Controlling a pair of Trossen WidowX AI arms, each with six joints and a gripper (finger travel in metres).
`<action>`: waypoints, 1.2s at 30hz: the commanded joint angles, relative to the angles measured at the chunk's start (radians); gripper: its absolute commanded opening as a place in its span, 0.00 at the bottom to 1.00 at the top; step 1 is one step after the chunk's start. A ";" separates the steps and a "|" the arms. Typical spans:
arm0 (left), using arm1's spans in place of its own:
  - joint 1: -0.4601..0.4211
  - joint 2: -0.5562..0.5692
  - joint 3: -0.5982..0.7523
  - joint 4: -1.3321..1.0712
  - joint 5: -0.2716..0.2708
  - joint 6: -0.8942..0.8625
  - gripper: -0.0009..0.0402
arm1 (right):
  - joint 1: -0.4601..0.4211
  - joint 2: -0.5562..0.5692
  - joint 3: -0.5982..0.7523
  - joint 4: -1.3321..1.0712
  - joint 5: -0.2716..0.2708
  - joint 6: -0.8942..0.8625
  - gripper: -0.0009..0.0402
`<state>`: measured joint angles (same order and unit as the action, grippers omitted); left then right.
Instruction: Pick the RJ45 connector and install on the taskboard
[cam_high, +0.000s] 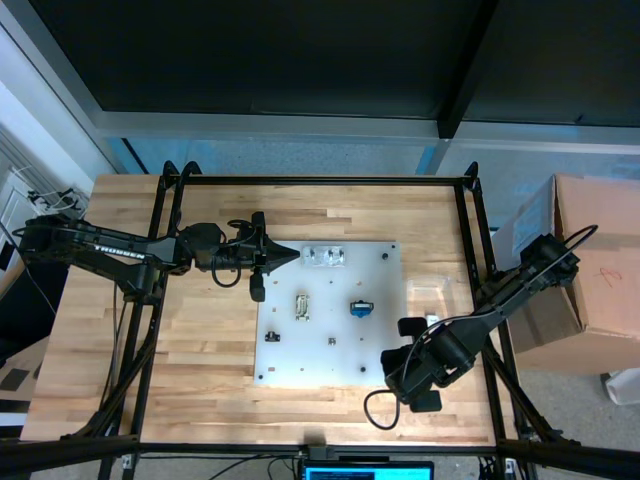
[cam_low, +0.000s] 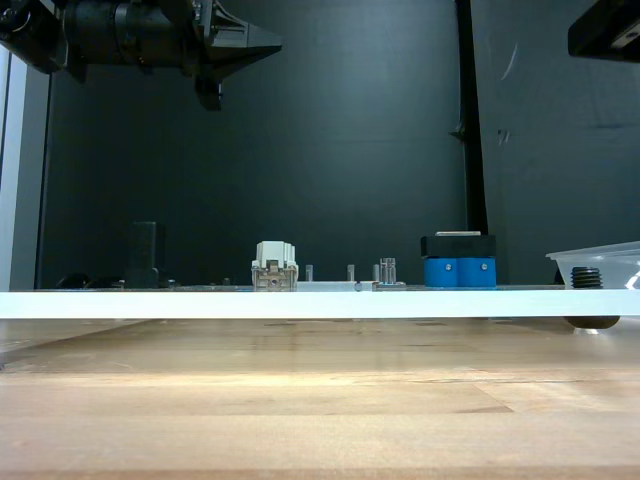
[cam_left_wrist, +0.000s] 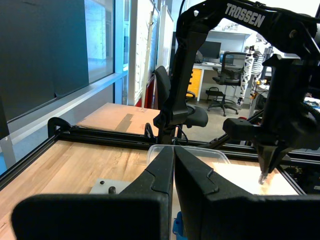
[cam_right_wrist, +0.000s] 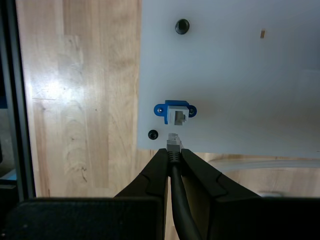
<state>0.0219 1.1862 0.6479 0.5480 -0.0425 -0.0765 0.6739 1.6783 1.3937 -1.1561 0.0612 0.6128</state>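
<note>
The RJ45 connector (cam_right_wrist: 173, 141), a small clear plug on a black cable, is held in my right gripper (cam_right_wrist: 173, 152), which is shut on it and points down. It hangs above the white taskboard (cam_right_wrist: 240, 65), just short of the blue RJ45 socket (cam_right_wrist: 175, 112) and clear of it. In the high view the right gripper (cam_high: 408, 372) is over the board's near right corner, with the blue socket (cam_high: 361, 309) further in. My left gripper (cam_high: 290, 256) is shut on nothing and hovers high over the board's far left edge, pointing right; the left wrist view shows its fingers (cam_left_wrist: 160, 167) pressed together.
A clear plastic tray (cam_low: 600, 262) lies right of the board. A white connector block (cam_low: 275, 268) and small clear fittings (cam_high: 325, 257) stand on the board. A black frame (cam_high: 320, 181) surrounds the table. A cardboard box (cam_high: 595, 270) stands at the right.
</note>
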 joint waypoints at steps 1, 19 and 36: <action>0.000 0.000 0.000 0.000 0.000 0.000 0.02 | -0.001 0.000 -0.020 0.024 0.000 0.000 0.02; 0.000 0.000 0.000 0.000 0.000 0.000 0.02 | -0.013 0.007 -0.061 0.068 0.023 -0.017 0.02; 0.000 0.000 0.000 0.000 0.000 0.000 0.02 | -0.013 0.007 -0.114 0.132 0.016 -0.018 0.02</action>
<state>0.0219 1.1858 0.6479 0.5480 -0.0425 -0.0765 0.6609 1.6802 1.2835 -1.0195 0.0780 0.5938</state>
